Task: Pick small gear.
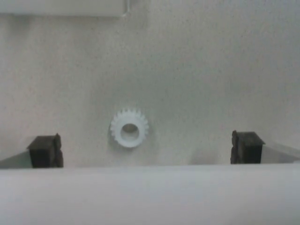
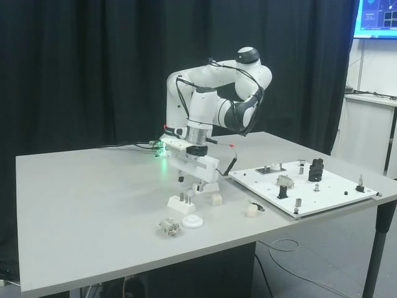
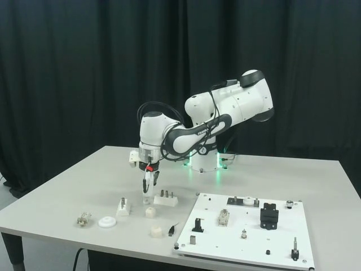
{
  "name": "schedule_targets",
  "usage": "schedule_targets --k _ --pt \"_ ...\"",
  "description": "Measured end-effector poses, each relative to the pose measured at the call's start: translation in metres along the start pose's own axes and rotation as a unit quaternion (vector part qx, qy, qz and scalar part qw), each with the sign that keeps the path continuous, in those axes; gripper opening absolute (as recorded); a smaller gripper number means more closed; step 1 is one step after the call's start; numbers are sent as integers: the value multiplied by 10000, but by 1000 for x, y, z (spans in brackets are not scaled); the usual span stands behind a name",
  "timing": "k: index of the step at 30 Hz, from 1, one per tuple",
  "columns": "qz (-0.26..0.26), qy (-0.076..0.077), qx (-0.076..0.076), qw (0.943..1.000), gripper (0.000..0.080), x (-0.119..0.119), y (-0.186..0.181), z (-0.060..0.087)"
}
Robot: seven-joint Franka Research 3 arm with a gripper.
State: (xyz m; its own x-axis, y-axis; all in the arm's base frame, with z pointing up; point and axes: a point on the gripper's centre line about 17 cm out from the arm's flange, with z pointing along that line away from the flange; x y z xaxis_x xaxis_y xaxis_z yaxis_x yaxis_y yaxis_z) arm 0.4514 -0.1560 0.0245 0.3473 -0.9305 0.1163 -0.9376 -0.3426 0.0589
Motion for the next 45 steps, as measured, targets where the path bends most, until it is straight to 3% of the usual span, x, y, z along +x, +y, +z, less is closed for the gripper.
schedule_targets --k 14,40,41,45 --pt "30 -4 10 10000 800 0 -1 10" --pt "-101 141 17 9998 800 4 -3 24" --pt "-105 154 18 9998 705 4 -3 24" --pt "-159 196 14 9997 705 5 -5 24"
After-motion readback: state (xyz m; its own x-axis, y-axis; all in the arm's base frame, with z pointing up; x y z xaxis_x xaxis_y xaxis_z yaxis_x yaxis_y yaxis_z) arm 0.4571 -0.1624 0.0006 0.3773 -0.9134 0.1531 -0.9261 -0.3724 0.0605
